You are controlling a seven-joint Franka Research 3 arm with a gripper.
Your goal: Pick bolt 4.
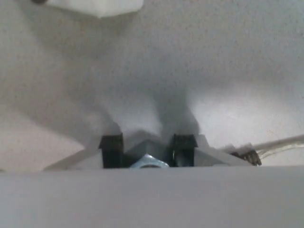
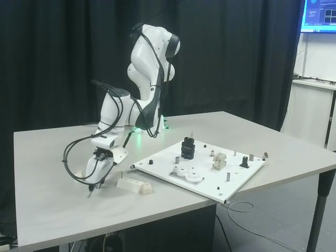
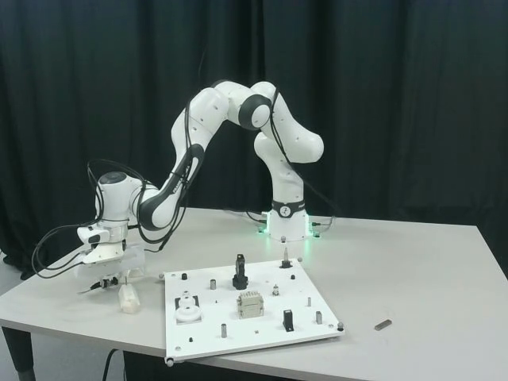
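Black curtains hang behind the grey table (image 3: 413,262), where I see the white arm (image 3: 198,135) reaching down off the left side of the white board (image 3: 262,317), near a small white block (image 2: 135,185). From the wrist, the gripper (image 1: 148,151) has its black fingers (image 1: 111,149) pinching the bolt (image 1: 149,162), which sits between the tips, just above the tabletop.

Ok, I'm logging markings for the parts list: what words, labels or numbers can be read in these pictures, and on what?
None can be read.
Monitor at the room's edge: lines of text, too small to read.
White board and its parts: no legible labels.
White arm: no brand or number visible.
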